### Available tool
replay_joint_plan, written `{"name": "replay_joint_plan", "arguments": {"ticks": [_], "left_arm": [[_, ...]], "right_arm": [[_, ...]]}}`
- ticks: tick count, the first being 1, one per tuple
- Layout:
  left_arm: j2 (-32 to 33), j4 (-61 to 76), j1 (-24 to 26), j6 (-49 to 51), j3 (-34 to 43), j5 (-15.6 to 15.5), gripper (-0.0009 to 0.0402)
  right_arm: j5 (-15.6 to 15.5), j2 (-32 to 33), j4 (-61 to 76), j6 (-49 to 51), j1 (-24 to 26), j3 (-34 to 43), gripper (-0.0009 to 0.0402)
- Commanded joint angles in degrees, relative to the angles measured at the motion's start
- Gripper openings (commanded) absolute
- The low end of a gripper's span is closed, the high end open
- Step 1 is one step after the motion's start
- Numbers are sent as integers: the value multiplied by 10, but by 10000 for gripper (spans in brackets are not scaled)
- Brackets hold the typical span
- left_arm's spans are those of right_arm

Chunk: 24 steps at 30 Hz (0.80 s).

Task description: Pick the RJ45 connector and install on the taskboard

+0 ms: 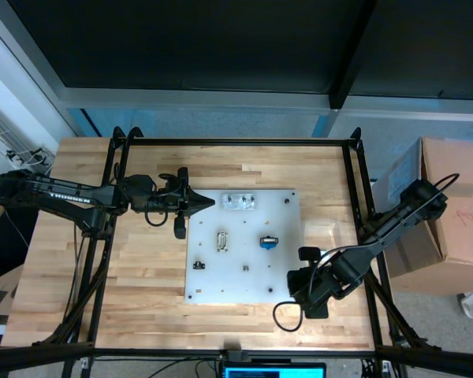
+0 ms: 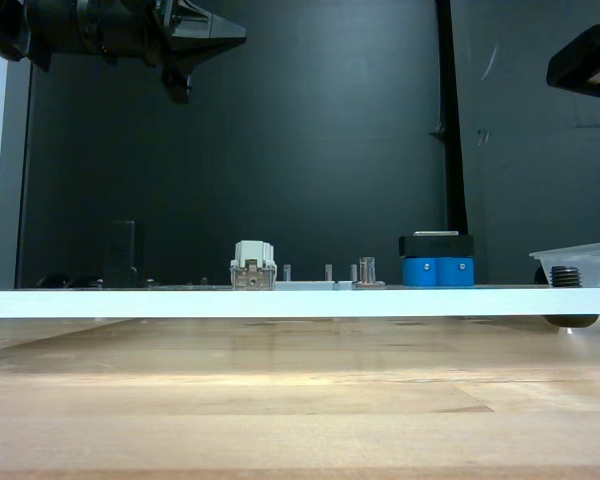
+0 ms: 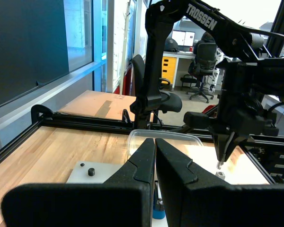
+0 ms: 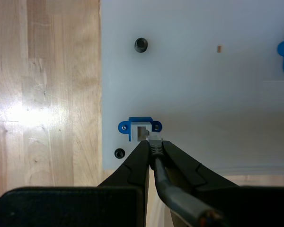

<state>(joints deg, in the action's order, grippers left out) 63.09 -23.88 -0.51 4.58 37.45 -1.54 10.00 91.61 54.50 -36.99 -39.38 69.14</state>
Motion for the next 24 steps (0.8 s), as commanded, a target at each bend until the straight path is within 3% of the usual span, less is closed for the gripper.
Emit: {"name": "replay_joint_plan", "arguments": {"ticks": [1,24], "left_arm": [[0,0,0,0,0,0,1],[0,0,0,0,0,0,1]], "right_arm": [[-9,8,-1,0,0,5,0],[-11,20,-12,10,4,-2,0]]}}
